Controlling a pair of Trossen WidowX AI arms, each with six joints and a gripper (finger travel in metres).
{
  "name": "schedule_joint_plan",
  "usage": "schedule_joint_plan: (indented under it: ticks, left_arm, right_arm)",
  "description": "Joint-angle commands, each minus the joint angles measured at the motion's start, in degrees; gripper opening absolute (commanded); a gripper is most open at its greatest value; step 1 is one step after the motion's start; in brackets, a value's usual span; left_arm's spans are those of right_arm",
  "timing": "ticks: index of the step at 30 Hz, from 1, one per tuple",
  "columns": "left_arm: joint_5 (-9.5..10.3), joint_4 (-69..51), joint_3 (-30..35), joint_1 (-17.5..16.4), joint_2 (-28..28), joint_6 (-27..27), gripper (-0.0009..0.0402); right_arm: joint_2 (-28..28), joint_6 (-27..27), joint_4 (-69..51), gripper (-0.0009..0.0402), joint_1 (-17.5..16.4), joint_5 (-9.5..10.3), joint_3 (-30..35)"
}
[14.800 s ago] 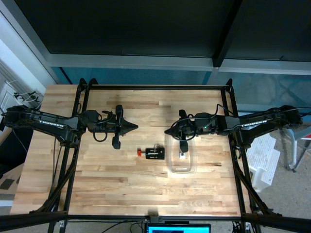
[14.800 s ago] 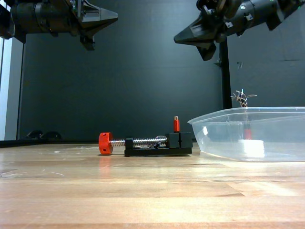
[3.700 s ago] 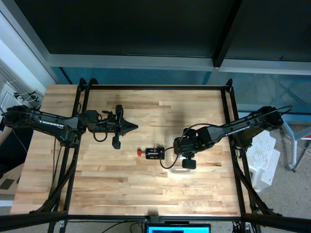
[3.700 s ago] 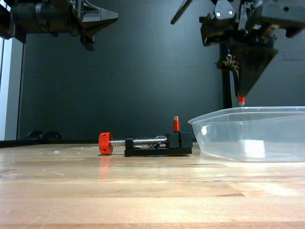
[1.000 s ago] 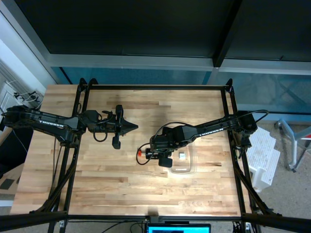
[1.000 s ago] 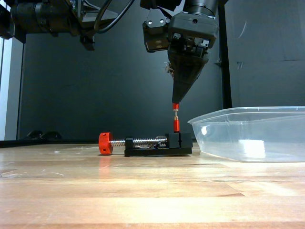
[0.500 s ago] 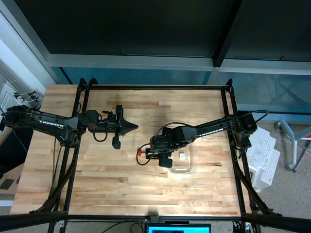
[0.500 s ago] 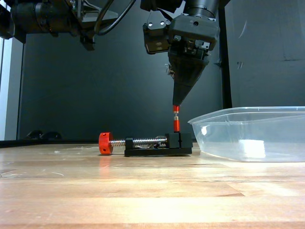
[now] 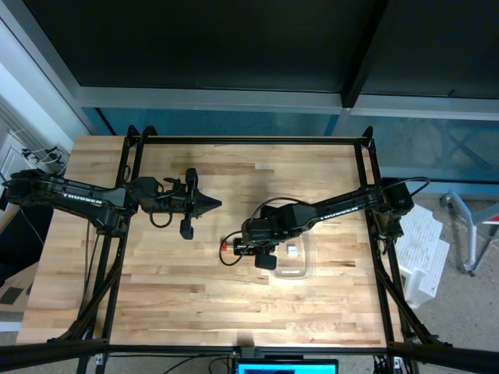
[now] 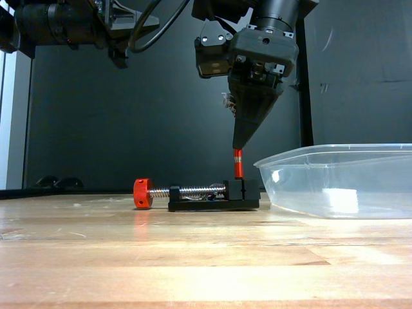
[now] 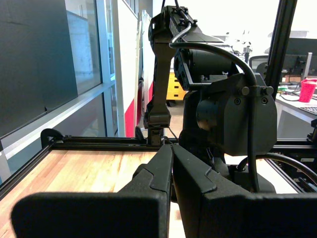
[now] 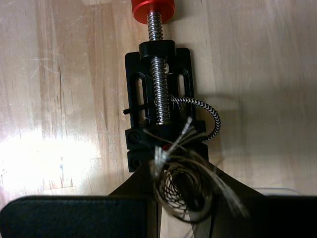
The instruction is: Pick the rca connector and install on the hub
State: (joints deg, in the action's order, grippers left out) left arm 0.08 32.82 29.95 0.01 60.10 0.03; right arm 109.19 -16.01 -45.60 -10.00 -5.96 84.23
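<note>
The hub [image 10: 214, 193] is a small black block with a threaded rod and a red knob [image 10: 142, 192], lying on the table just left of the tray. My right gripper [image 10: 237, 147] points straight down over the hub's right end, shut on the red rca connector [image 10: 238, 163]. The connector's lower end meets the hub's top. In the right wrist view the hub [image 12: 157, 94] lies below the fingers, with a frayed braided wire [image 12: 184, 166] hiding most of the connector. My left gripper [image 9: 216, 204] hangs shut and empty, high at the table's left.
A clear plastic tray [image 10: 341, 183] stands right of the hub; a small white piece [image 9: 291, 250] lies in it. Black frame rails [image 9: 249, 141] border the wooden table [image 9: 195, 304].
My right gripper has come down slightly, closing the gap between the held connector and the red post on the hub. The left arm has not moved.
</note>
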Motion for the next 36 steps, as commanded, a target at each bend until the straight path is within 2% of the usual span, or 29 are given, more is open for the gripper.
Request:
schedule_joint_plan:
  ticks: [1,17,31,36]
  left_arm:
    - [-0.02,0.0,0.0,0.0,0.0,0.0,0.0000]
    - [-0.02,0.0,0.0,0.0,0.0,0.0,0.0000]
    - [-0.02,0.0,0.0,0.0,0.0,0.0,0.0000]
    - [-0.02,0.0,0.0,0.0,0.0,0.0,0.0000]
  right_arm:
    - [0.1,-0.1,0.3,0.0000,0.0,0.02,-0.8]
    - [0.1,0.0,0.5,0.0008,0.0,-0.04,-0.3]
    - [-2.5,0.0,-0.2,0.0132,0.0,-0.50,0.6]
    - [-4.0,0.1,-1.3,0.0164,0.0,-0.50,0.5]
